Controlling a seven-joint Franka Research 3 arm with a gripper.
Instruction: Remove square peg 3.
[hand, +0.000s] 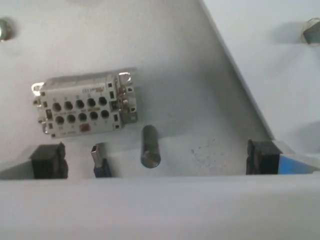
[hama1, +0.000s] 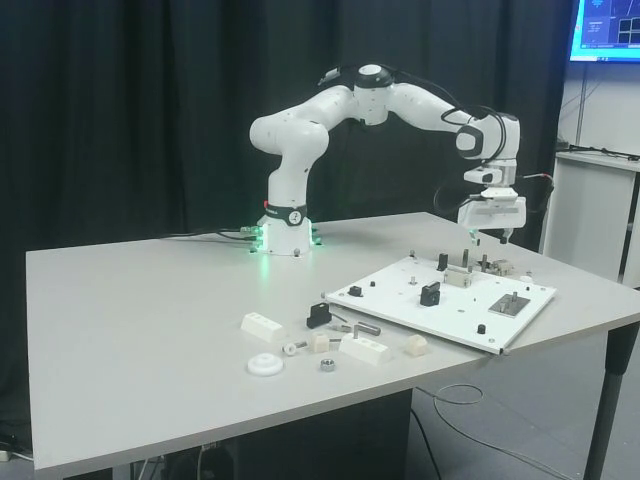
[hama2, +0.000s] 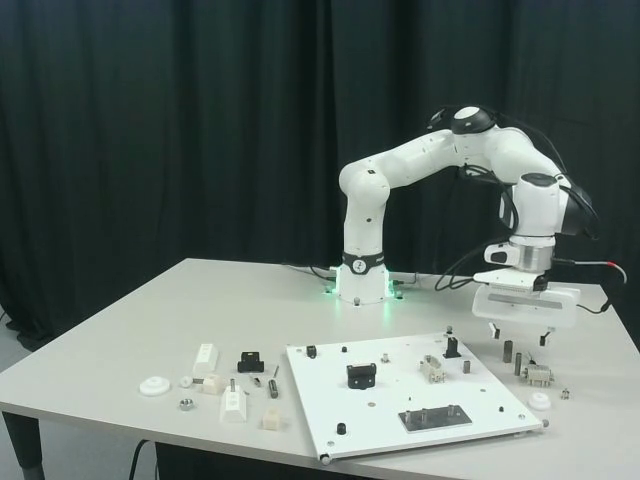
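Gripper (hama2: 522, 338) hovers above the white board's (hama2: 380, 415) far corner, fingers spread, holding nothing
Square peg 3 seems to be the upright dark peg (hand: 150, 146) beside the multi-pin connector (hand: 82, 111); centre over it before descending

Connector (hand: 82, 111): I see faint markings on its face, none readable.
Screen (hama1: 608, 28): some lines show, no words I can read.
Elsewhere: no readable text.

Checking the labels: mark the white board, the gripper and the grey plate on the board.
white board (hama2: 330, 395): second room view, bare top surface.
gripper (hama2: 524, 340): second room view, between the fingertips.
grey plate (hama2: 436, 417): second room view, flat top.
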